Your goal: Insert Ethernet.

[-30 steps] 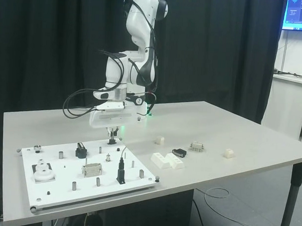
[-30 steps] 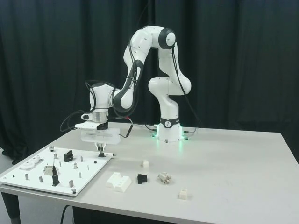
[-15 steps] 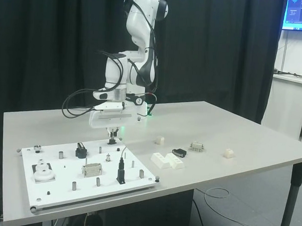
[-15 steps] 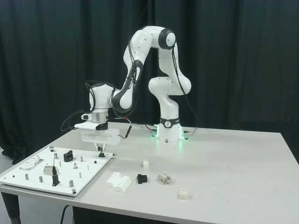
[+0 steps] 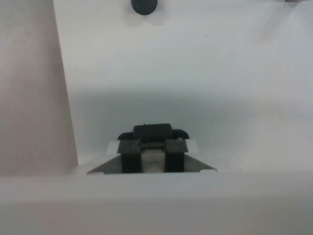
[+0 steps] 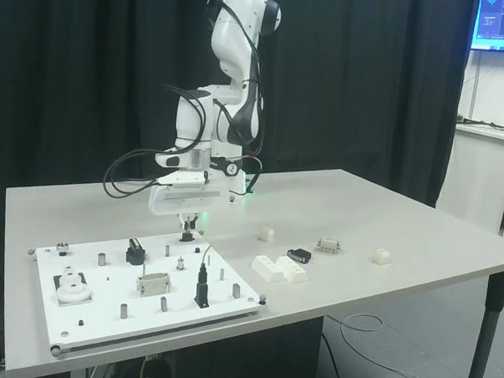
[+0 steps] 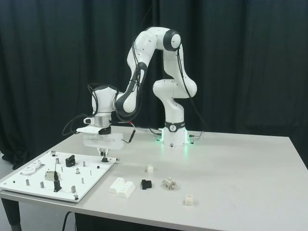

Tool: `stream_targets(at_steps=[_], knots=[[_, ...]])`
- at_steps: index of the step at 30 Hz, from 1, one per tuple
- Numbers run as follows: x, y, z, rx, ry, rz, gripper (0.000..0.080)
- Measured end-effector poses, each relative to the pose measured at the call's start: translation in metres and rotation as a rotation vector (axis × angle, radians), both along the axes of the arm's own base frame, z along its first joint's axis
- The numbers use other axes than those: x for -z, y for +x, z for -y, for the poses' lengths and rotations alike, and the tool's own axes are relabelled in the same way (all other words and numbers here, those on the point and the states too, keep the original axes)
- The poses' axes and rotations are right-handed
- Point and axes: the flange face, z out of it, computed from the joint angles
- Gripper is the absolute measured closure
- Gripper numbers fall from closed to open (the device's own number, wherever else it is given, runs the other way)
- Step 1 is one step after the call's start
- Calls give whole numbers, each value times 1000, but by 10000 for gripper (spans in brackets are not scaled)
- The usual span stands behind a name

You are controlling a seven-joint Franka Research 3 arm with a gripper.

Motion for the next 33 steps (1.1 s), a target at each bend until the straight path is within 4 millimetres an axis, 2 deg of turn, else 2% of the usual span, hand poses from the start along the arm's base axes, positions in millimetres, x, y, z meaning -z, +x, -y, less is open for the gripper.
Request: stream_targets(at_steps=[28, 29, 33], knots=[[2, 0, 0, -18, 2, -9, 704], [1, 0, 0, -20, 4, -10, 508], [-3, 1, 1, -25, 9, -9, 508]])
